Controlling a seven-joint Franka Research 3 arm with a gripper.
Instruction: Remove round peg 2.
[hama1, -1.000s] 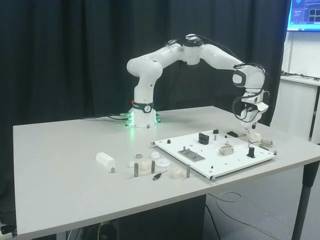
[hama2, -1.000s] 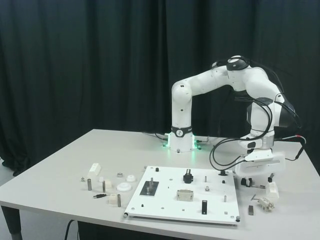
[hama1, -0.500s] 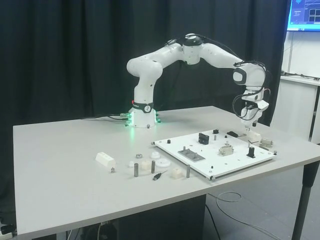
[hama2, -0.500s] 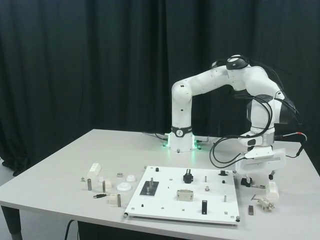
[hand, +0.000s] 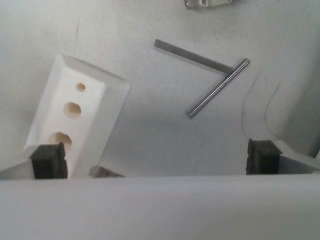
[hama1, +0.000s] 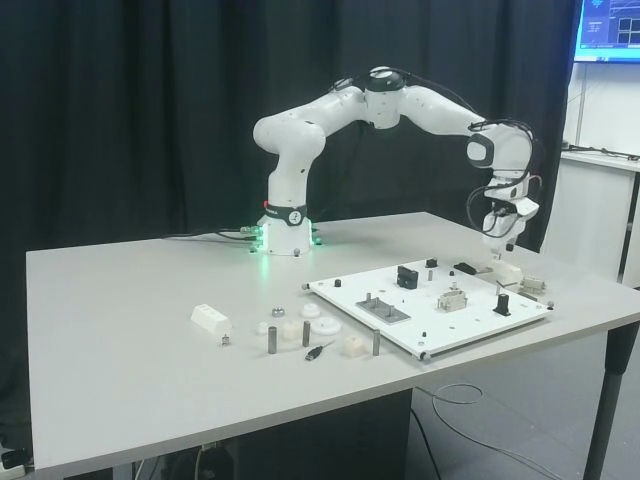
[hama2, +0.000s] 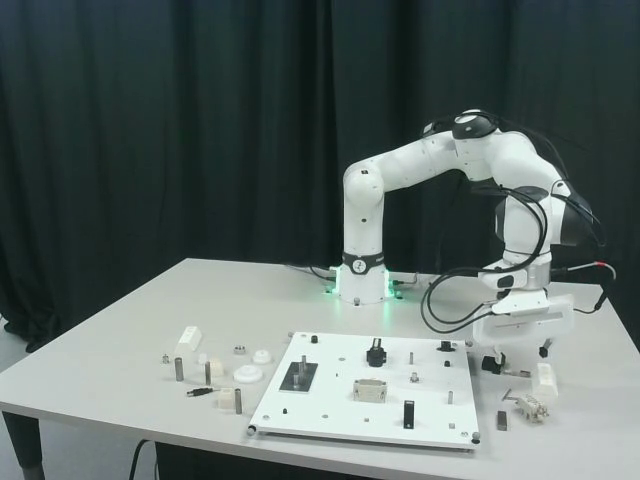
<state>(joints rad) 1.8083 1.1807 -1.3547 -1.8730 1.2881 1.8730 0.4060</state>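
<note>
Arm has lifted in the last second; gripper (hand: 155, 157) now hangs wide and empty above the white 3-hole block (hand: 75, 115), off the board (hama2: 330, 400). A slim round rod (hand: 218, 88) lies on the table touching a flat bar (hand: 192, 56), likely peg 2, so already out. Can't confirm which peg it is; a part at the wrist view's edge is cut off.

White block (hand: 70, 120) partly hidden by wrist, pegs too small (room views)
</note>
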